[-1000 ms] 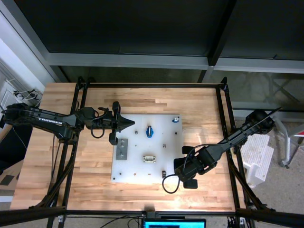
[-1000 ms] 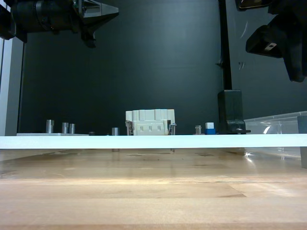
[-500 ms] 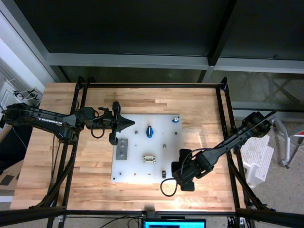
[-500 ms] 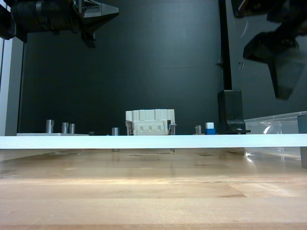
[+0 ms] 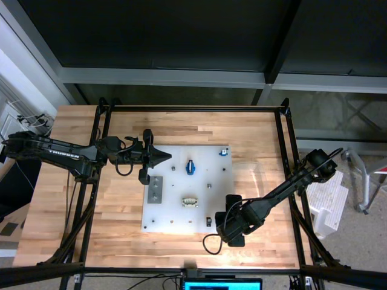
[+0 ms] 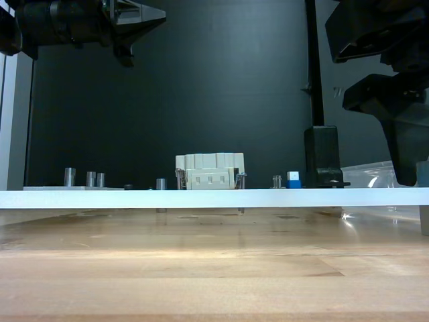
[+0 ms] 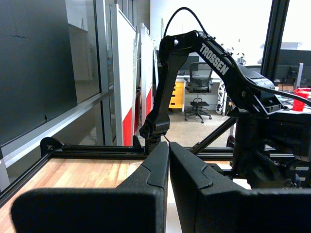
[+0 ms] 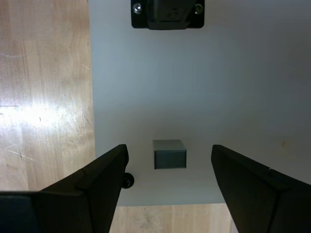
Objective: Remove the 16mm bar from the taskboard and place in the container
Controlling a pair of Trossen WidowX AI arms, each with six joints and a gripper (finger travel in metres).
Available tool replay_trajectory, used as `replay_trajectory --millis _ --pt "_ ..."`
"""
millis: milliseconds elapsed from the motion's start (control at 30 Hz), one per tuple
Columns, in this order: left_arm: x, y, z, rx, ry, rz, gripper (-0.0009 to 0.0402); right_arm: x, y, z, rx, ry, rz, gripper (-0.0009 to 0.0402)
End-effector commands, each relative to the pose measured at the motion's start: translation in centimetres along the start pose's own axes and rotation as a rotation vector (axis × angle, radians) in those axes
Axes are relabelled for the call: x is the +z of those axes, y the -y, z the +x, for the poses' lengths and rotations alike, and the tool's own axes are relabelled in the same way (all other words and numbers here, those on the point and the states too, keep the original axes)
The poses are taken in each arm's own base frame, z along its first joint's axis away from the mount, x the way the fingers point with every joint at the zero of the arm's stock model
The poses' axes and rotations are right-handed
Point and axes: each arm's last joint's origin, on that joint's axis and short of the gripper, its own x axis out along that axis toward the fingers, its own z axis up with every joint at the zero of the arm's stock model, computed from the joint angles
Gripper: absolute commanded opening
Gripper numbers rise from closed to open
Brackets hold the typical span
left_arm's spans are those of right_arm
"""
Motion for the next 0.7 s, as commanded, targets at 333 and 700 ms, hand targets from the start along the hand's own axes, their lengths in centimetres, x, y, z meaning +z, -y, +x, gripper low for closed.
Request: replay_trajectory --millis 333,700 --pt "0.0 0.0 0.0 0.0 0.0 0.0 0.0 -0.1 -0.2 0.0 0.005 0.001 -0.007 0.0086" --pt "0.0 0.0 0.0 0.0 0.0 0.0 0.0 -0.1 0.2 -1.7 0.027 0.037 -0.006 -0.0001"
